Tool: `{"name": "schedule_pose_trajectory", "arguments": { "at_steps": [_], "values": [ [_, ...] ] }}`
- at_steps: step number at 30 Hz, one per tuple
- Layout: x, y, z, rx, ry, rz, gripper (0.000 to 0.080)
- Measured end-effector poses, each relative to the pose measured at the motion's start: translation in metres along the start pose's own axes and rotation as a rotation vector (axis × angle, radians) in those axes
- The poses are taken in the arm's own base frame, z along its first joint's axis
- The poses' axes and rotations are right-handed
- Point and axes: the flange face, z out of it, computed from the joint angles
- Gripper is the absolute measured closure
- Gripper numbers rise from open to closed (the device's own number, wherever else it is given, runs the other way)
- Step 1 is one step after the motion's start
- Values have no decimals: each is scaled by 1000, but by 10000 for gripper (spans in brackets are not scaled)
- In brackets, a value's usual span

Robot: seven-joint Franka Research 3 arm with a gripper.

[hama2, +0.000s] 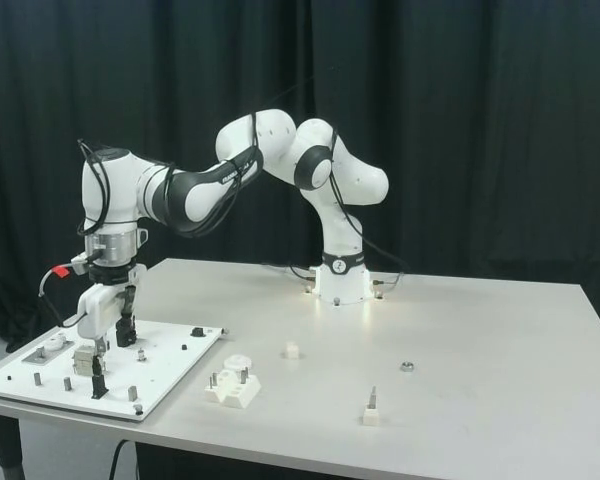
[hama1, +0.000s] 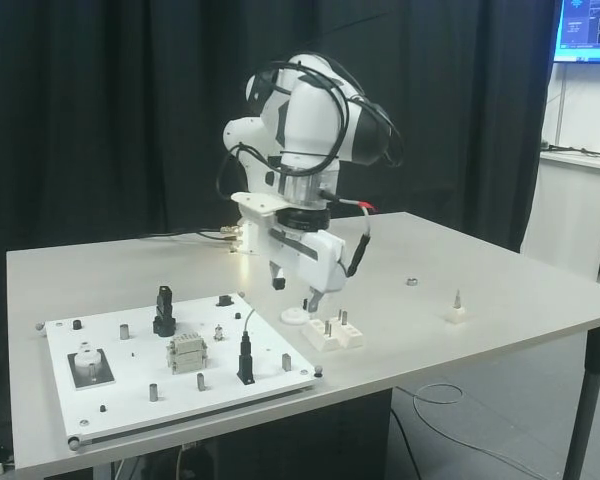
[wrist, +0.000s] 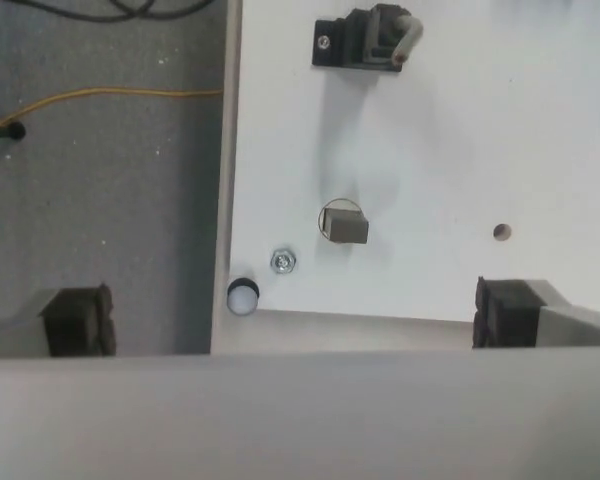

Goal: Pick bolt 4.

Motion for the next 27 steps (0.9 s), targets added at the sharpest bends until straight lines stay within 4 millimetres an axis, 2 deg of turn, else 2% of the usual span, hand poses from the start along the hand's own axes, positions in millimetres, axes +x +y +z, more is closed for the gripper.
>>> {"name": "schedule_pose_trajectory", "arguments": {
  "at_steps": [13, 27],
  "values": [
    [-4, 4, -19, -8, 17, -24, 3],
    [1, 11, -42, -39, 32, -23, 3]
  ]
}}
